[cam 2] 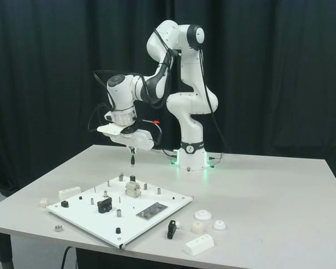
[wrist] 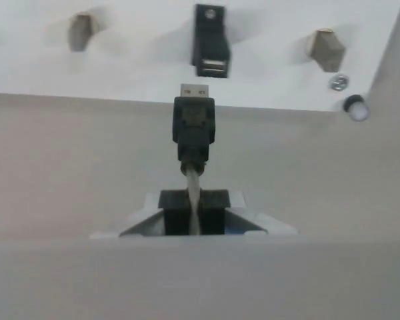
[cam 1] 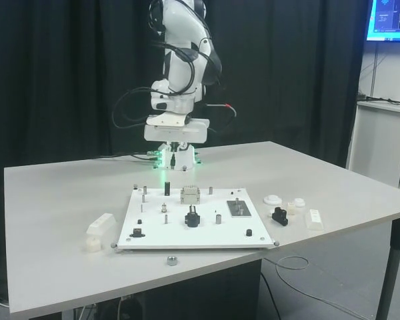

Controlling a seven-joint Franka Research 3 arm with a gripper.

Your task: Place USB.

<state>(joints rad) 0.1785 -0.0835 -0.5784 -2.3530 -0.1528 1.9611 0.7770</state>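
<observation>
A black USB plug (wrist: 194, 123) with a metal tip hangs on its short grey cable from my gripper (wrist: 193, 212), which is shut on the cable. In the wrist view the tip points at a black USB socket (wrist: 210, 41) standing on the white board (wrist: 133, 73), with a small gap between them. From the room views, the gripper (cam 1: 173, 155) hovers above the table behind the board's far edge, and the plug (cam 2: 133, 159) dangles clear of the surface. The upright black socket (cam 1: 166, 189) stands near that far edge.
The white board (cam 1: 207, 233) carries several small posts, a grey metal plate (cam 1: 238, 208) and a black part (cam 1: 192, 219). White blocks (cam 1: 100, 230) lie left of the board, and white discs (cam 1: 273, 199) and a block (cam 1: 313, 219) to its right. A nut (cam 1: 172, 260) lies in front.
</observation>
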